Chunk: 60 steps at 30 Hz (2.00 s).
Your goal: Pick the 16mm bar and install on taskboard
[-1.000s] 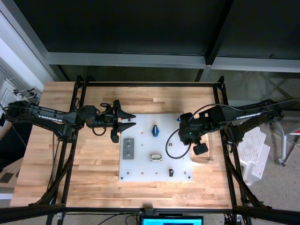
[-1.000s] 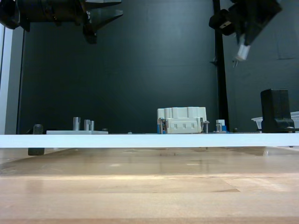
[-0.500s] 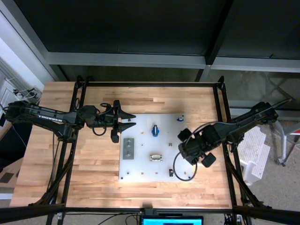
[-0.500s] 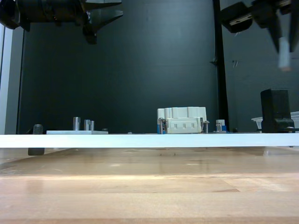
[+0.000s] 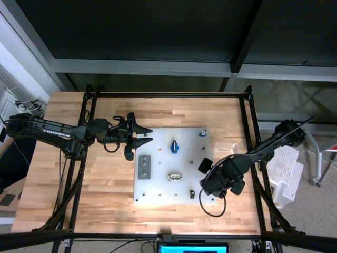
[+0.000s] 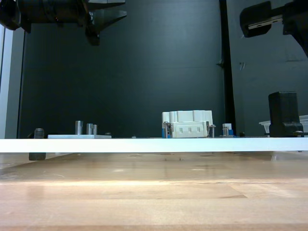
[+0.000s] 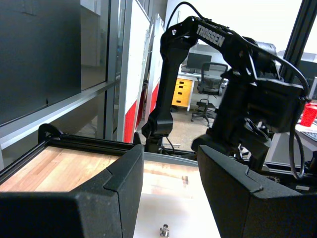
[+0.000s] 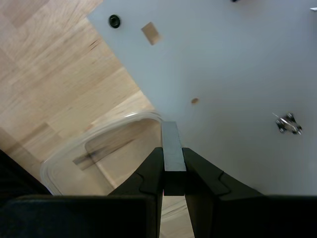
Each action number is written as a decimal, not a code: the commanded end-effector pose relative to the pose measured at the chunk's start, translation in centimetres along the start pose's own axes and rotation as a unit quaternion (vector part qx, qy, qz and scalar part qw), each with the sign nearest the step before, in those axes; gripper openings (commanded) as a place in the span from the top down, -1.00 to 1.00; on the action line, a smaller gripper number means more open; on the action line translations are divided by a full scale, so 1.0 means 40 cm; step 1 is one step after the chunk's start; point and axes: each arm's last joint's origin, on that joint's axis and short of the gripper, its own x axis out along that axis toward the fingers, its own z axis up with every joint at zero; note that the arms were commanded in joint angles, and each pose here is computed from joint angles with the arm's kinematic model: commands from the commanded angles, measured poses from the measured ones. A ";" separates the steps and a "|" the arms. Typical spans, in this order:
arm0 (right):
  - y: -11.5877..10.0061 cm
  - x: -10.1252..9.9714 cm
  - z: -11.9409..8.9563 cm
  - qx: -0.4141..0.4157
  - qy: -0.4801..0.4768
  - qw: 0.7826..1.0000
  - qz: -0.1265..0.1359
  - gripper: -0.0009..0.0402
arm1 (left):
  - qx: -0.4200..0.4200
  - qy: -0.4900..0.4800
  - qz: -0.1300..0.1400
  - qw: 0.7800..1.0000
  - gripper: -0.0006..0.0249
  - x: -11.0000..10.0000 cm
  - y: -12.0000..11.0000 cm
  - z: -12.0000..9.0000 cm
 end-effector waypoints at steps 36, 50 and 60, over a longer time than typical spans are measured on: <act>0.062 0.092 0.162 -0.236 0.019 0.971 -0.032 0.96 | 0.000 0.000 0.000 1.000 -0.20 0.000 0.000 0.001; 0.064 0.118 0.180 -0.267 0.023 0.963 -0.031 0.96 | 0.000 0.000 0.000 1.000 -0.20 0.000 0.000 0.001; 0.064 0.119 0.183 -0.294 0.020 0.955 -0.034 0.96 | 0.000 0.000 0.000 1.000 -0.20 0.000 0.000 0.001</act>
